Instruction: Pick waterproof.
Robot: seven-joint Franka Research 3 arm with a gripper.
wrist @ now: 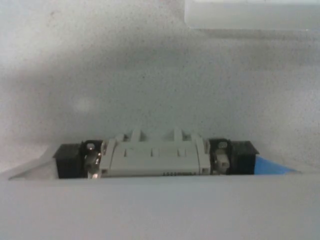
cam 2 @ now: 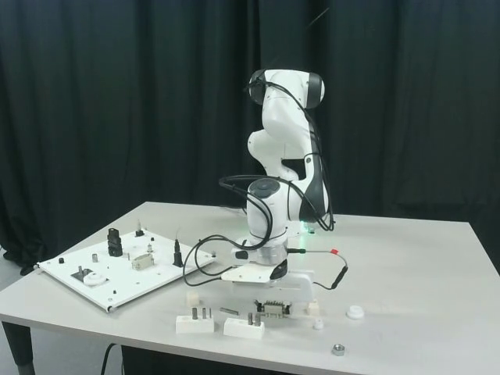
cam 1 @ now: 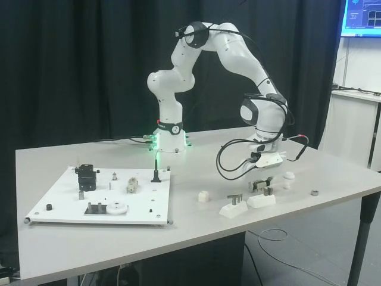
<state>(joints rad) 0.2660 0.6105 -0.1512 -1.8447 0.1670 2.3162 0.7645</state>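
Fingers (wrist: 156,161) of the white arm (cam 1: 241,53) are closed on the waterproof connector (wrist: 155,156), a grey ribbed block gripped at both ends by black pads and held a little above the grey bench (cam 1: 196,223). Below it, toward the bench's front edge, sit two white holder blocks (cam 2: 244,328) with small metal pegs. Well apart, at the far end, lies a white board (cam 1: 143,205) carrying small parts.

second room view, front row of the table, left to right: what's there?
white block with two pins → white block with one pin → connector under the claw → small white cap → white round knob
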